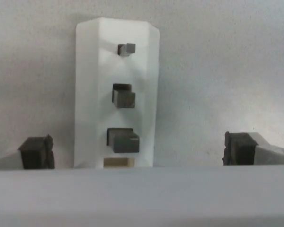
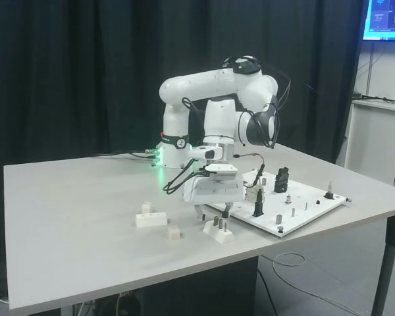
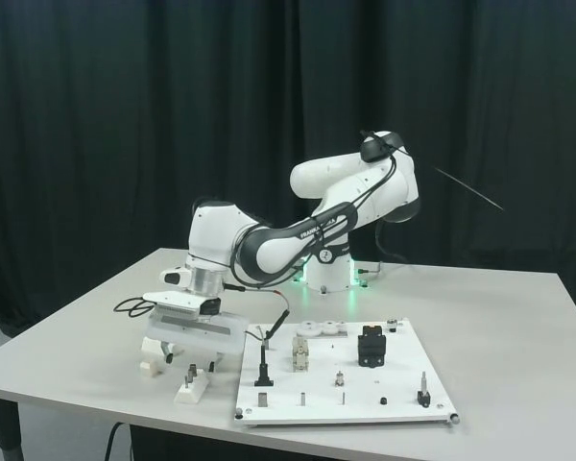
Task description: Pick square peg 3.
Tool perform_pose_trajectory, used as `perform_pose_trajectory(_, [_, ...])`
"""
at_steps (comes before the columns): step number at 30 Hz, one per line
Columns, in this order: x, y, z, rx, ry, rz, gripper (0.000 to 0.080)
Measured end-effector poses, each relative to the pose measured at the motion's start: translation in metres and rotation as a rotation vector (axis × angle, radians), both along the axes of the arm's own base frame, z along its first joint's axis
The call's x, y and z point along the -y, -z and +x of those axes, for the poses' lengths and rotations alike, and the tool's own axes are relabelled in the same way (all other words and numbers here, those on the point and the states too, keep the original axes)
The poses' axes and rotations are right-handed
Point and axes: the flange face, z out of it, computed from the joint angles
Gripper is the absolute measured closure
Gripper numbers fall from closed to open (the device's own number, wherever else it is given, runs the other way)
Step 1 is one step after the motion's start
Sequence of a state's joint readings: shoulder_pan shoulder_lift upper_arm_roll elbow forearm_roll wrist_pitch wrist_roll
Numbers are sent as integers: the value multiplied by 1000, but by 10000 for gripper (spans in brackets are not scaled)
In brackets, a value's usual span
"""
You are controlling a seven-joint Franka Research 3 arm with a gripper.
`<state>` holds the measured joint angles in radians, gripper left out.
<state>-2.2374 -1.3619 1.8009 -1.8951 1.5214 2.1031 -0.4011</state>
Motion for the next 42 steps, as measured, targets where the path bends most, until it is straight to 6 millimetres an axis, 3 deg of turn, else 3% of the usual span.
perform_pose_trajectory(4, [0,1,0,2,-1,-4,3])
perform_pose_trajectory(5, [0,1,0,2,-1,-4,118])
perform_pose_trajectory(11, [-1,3,0,2,2,-1,118])
perform_pose_trajectory(12, [-1,3,0,2,2,-1,296])
perform_pose_trajectory(16, [-2,3,1,3,2,1,296])
perform_pose_trajectory(17, [-2,3,1,3,1,1,492])
perform_pose_trajectory(21, [-2,3,1,4,1,2,492])
perform_pose_trajectory(22, [-2,3,2,5,0,1,686])
perform_pose_trajectory(42, [3,-7,1,9,4,-18,695])
